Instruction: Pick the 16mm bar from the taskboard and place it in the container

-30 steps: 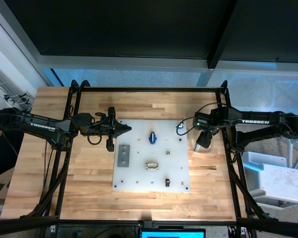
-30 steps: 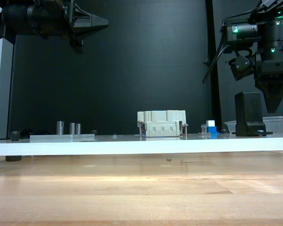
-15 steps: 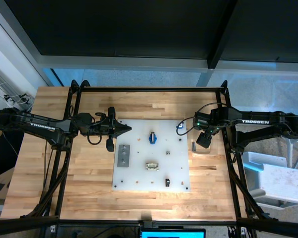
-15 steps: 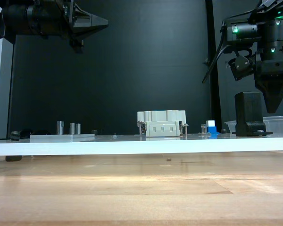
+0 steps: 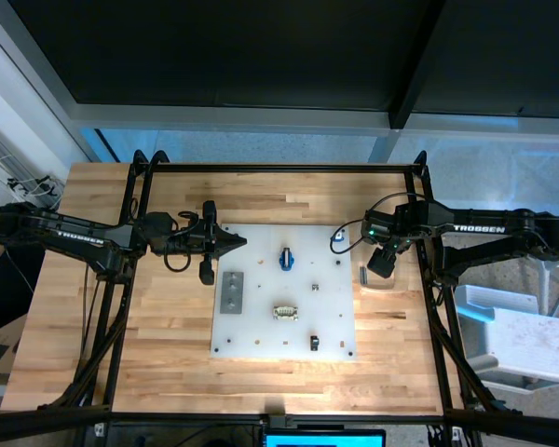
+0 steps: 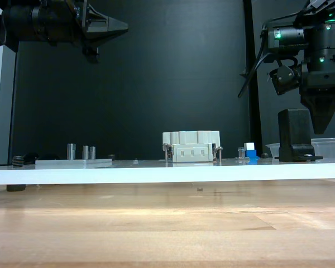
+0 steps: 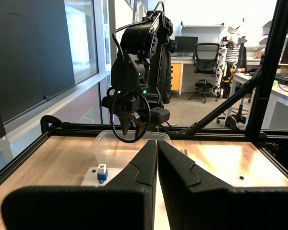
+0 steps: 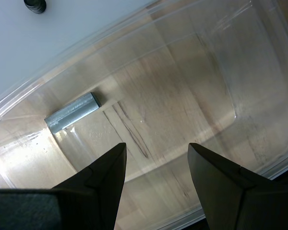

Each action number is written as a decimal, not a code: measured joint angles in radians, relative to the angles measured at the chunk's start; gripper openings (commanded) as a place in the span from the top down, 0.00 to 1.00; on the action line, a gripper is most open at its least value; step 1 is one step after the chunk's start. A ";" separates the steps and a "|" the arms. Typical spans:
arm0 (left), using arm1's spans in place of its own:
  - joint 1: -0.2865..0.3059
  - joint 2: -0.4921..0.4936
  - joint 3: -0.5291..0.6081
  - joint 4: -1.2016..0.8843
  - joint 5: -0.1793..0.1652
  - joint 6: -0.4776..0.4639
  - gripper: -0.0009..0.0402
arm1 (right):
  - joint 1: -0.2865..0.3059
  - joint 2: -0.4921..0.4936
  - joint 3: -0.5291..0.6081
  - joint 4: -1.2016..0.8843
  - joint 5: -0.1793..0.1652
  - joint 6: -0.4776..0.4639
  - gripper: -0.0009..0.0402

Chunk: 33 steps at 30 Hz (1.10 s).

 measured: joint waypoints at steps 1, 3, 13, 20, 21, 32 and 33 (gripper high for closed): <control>0.000 0.000 0.000 0.000 0.000 0.000 0.98 | 0.000 0.000 0.000 0.000 0.000 0.000 0.55; 0.000 0.000 0.000 0.000 0.000 0.000 0.98 | 0.000 0.000 0.000 0.002 0.000 0.000 0.55; 0.000 0.000 0.000 0.000 0.000 0.000 0.98 | 0.000 0.000 0.000 0.004 0.000 0.000 0.55; 0.000 0.000 0.000 0.000 0.000 0.000 0.98 | 0.000 0.000 0.000 0.010 0.000 0.000 0.55; 0.000 0.000 0.000 0.000 0.000 0.000 0.98 | 0.000 0.000 0.000 0.013 0.000 0.000 0.55; 0.000 0.000 0.000 0.000 0.000 0.000 0.98 | 0.000 0.000 0.000 0.014 0.000 0.000 0.55; 0.000 0.000 0.000 0.000 0.000 0.000 0.98 | 0.000 0.000 0.000 0.014 0.000 0.000 0.55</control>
